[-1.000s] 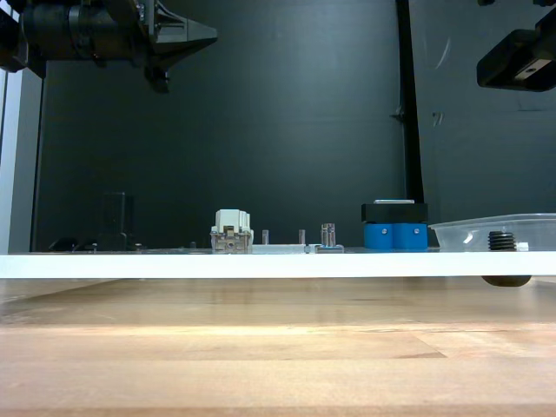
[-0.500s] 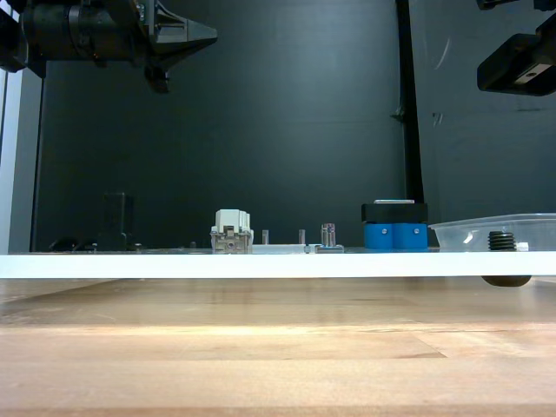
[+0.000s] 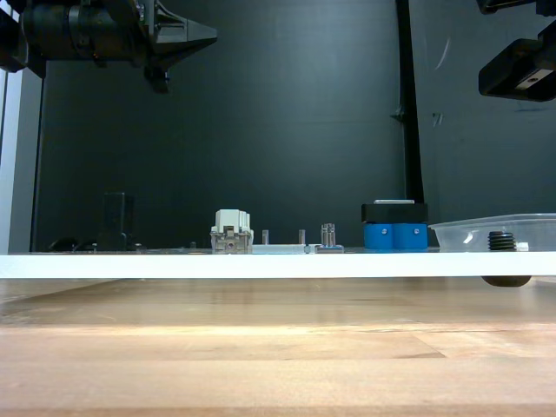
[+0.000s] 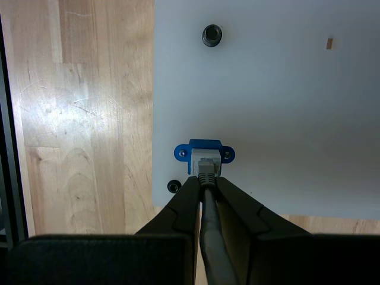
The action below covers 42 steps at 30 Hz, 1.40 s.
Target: Pick the RJ45 connector and install on taskboard
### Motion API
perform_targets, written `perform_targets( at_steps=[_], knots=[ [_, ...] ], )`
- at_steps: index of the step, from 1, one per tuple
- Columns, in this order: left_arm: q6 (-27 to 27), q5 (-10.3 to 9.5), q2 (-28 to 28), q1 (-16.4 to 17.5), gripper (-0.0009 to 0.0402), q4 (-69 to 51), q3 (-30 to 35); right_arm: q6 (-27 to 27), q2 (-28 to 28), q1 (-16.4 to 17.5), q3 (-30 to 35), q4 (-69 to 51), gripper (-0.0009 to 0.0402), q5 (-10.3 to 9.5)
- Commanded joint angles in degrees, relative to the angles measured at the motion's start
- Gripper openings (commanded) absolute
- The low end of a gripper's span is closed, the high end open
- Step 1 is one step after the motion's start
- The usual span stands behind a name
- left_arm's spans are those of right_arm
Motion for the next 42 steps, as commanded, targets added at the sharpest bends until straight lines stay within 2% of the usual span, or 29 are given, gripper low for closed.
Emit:
perform_targets(
  at_steps=[1, 14, 42],
  knots=[
    [0.00, 0.00, 0.00, 0.00, 0.0000, 0.02, 0.02, 0.02, 0.17, 0.04, -0.11, -0.20, 0.0000, -0.17],
    [0.02, 0.02, 0.02, 0.00, 0.0000, 0.02, 0.02, 0.04, 0.13, 0.04, 0.07, -0.15, 0.0005, -0.50],
    [0.00, 0.02, 0.02, 0.00, 0.0000, 0.02, 0.02, -0.31, -1.46, 0.04, 2.80, -2.95, 0.0134, 0.02]
  ],
)
